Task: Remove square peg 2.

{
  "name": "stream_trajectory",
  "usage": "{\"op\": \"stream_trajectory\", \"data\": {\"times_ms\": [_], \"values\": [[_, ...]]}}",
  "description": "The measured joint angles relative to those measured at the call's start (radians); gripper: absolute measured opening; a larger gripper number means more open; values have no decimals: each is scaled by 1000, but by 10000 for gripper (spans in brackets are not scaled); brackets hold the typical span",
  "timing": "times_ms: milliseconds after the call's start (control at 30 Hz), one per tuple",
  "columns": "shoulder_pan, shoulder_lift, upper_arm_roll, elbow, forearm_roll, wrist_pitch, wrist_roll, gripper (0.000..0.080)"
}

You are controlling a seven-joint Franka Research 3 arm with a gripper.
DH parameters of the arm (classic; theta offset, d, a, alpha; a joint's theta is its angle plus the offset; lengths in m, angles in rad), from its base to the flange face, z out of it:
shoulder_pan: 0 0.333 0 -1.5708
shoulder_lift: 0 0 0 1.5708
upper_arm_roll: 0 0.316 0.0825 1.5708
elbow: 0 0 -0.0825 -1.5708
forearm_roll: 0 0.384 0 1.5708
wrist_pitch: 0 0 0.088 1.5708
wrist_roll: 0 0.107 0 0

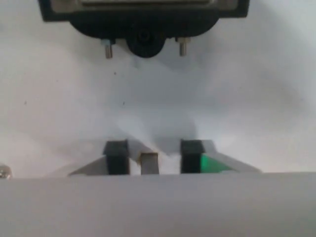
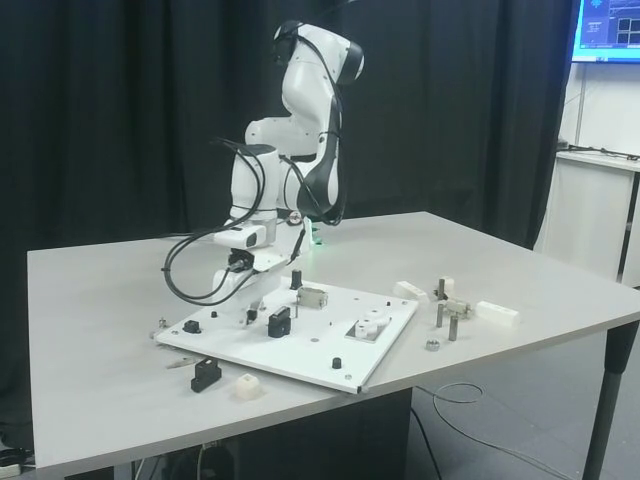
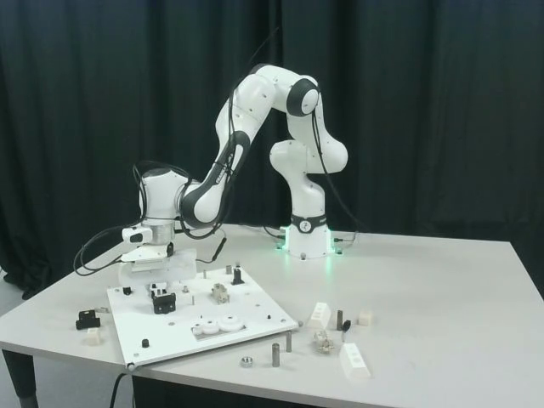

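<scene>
In the wrist view a small grey square peg (image 1: 148, 163) stands upright on the white board (image 1: 158, 98). It sits between my two black fingertips (image 1: 116, 157) with a gap on each side, closer to one finger. My gripper (image 1: 153, 158) is open and low over the board. From the first room view the gripper (image 2: 250, 298) hangs over the board's far left part (image 2: 300, 345). The second room view shows the gripper (image 3: 154, 270) at the board's back left (image 3: 195, 344). The peg is hidden in both room views.
A black fixture with two screws (image 1: 143, 22) is on the board just beyond the fingers. On the board are a black block (image 2: 278, 322), white gears (image 2: 368, 325) and a small metal part (image 2: 312, 297). Off the board lie a black clamp (image 2: 205, 375), a white cube (image 2: 246, 386), upright pegs (image 2: 445, 312) and white blocks (image 2: 497, 312).
</scene>
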Motion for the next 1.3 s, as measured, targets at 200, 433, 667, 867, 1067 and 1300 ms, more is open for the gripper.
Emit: {"op": "stream_trajectory", "data": {"times_ms": [200, 433, 667, 867, 1067, 1300], "values": [[-9, 1, -4, 20, -15, -54, 0, 83], [-15, 9, -5, 42, -21, -88, -3, 83], [-18, 12, -5, 50, -21, -103, -11, 76], [-20, 12, -5, 59, -35, -119, -12, 76], [-20, 7, -7, 63, -42, -130, -12, 75], [-20, -2, -11, 63, -42, -140, 4, 75]]}}
